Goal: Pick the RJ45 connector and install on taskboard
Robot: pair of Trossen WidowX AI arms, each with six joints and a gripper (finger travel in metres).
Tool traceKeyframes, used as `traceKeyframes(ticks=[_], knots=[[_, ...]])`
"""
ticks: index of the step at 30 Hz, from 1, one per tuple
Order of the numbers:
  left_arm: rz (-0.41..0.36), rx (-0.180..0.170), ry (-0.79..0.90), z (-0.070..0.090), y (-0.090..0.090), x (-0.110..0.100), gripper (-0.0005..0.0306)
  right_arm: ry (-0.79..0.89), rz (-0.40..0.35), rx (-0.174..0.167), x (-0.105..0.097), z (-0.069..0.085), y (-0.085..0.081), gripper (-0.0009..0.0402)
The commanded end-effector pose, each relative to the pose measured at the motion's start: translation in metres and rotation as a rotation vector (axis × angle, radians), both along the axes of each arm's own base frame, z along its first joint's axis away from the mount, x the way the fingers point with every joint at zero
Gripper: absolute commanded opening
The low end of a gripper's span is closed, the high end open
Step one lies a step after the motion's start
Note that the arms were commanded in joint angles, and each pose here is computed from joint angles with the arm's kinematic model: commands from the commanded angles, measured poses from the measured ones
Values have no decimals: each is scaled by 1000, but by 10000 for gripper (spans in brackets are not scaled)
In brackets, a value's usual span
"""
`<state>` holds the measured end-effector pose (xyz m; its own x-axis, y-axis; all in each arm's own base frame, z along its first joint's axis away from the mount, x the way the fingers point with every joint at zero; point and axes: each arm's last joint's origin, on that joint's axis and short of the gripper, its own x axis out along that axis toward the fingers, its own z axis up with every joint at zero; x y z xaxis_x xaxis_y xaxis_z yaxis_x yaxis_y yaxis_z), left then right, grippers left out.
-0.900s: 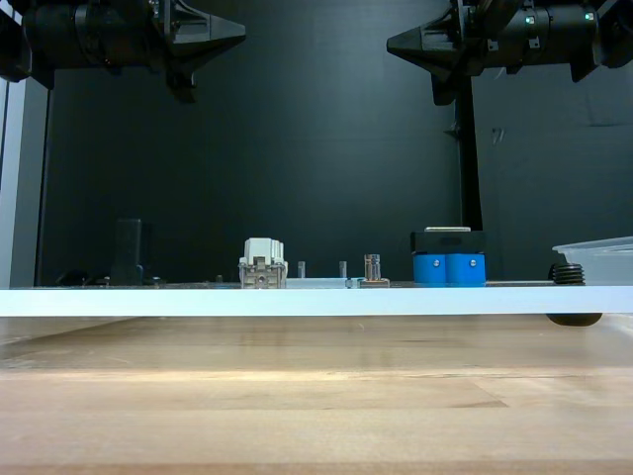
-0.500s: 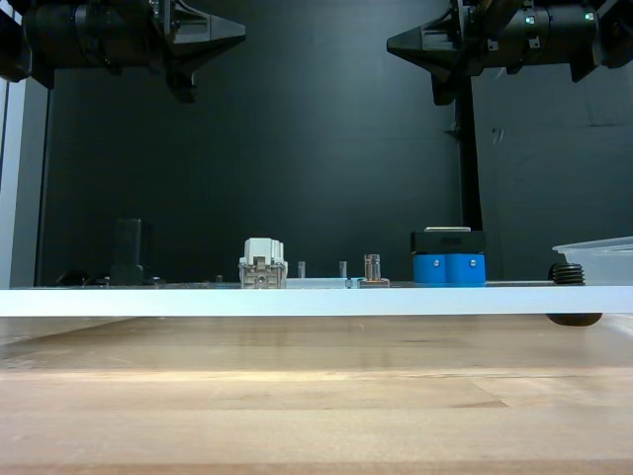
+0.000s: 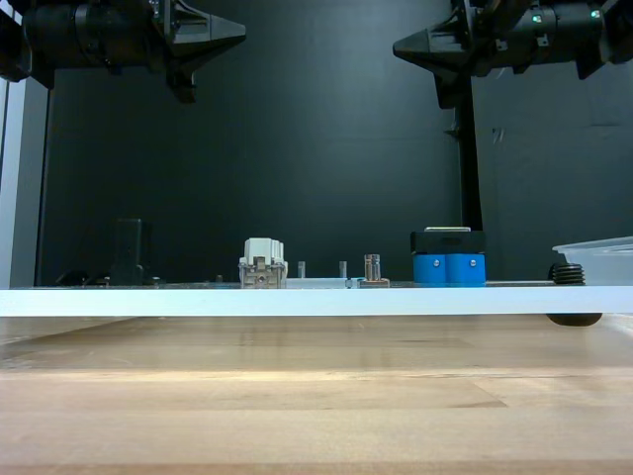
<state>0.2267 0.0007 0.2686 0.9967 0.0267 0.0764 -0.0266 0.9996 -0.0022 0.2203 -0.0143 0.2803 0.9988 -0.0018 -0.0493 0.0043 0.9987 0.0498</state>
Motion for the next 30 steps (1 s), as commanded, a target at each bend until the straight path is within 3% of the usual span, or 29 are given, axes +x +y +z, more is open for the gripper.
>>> traceKeyframes(ticks=[1, 15, 22, 30], knots=[[0, 0, 0, 0, 0, 0, 0, 57, -2, 4, -3, 6, 0, 0], [0, 0, 0, 0, 0, 0, 0, 403, -4, 54, -15, 37, 2, 0], [0, 0, 0, 0, 0, 0, 0, 612, -4, 111, -28, 34, 7, 0], [0, 0, 0, 0, 0, 0, 0, 788, 4, 120, -44, 25, 11, 0]])
